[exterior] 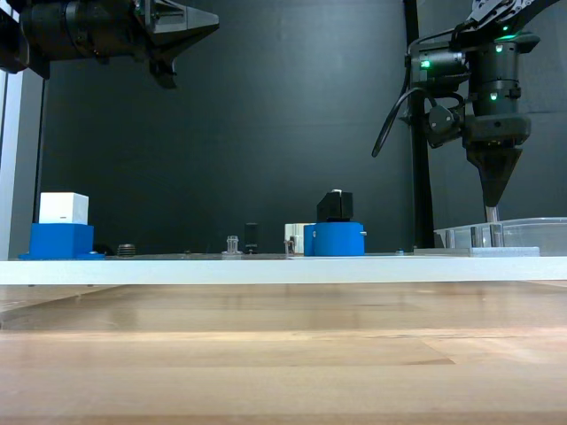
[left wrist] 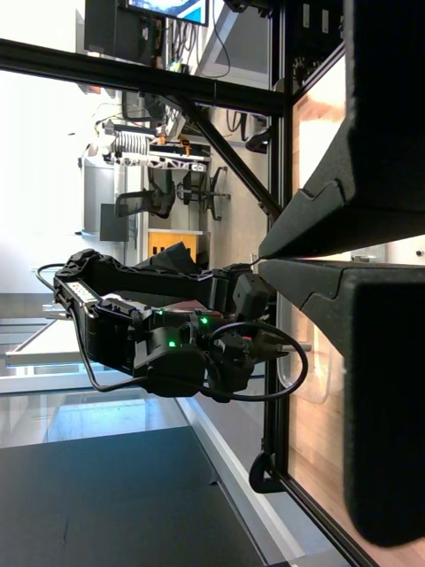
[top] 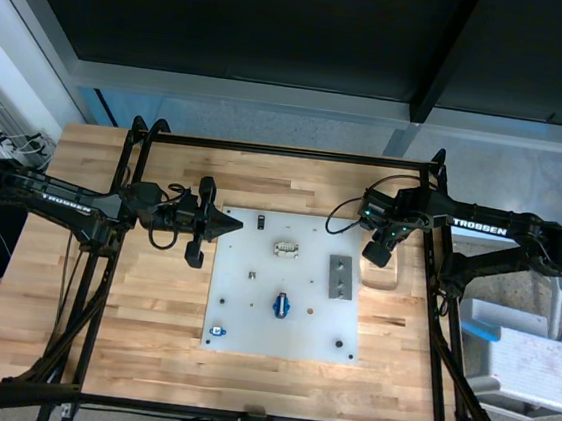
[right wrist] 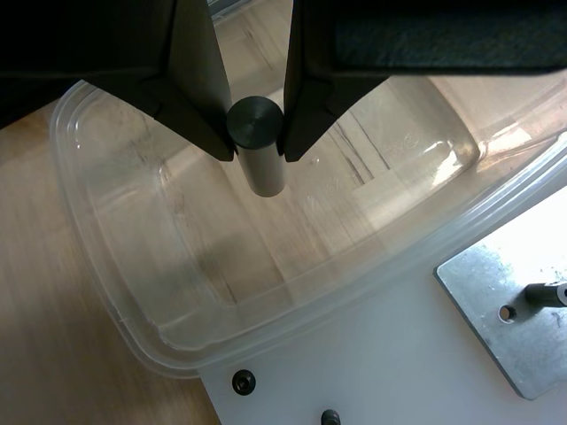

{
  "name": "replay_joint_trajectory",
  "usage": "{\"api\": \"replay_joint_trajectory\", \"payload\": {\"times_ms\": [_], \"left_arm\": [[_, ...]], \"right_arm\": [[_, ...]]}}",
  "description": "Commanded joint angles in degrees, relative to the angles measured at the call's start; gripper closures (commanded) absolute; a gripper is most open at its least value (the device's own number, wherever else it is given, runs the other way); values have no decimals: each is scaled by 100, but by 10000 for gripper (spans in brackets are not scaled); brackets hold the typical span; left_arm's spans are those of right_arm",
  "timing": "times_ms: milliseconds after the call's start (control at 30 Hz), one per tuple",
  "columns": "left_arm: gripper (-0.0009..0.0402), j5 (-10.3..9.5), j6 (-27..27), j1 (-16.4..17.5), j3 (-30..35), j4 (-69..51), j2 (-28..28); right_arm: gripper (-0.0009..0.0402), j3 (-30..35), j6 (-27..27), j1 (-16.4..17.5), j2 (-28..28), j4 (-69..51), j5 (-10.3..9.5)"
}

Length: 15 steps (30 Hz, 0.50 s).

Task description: Pick the 16mm cylinder and place it in the container

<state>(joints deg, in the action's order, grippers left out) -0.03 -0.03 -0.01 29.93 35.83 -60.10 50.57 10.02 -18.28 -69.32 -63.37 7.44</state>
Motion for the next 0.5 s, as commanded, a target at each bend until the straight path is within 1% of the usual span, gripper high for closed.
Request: {"api": "replay_joint_trajectory", "payload": {"times_ms": [33,167,267,367,500], "left_arm": [[393,2,2,0,2,2,0],[393,2,2,2,2,0,0],[393,2,2,0,2,0,0],[393,2,2,0,2,0,0],[393,2,2,0,2,0,0]], "right_arm": [[361,4,2,2,-2,4,4],[360,4,0,2,-2,4,4],[350,4,2,4,-2,2,2],[327,4,2,2,-2,-13,7],[283,4,0,4,-2,-17,4]]}}
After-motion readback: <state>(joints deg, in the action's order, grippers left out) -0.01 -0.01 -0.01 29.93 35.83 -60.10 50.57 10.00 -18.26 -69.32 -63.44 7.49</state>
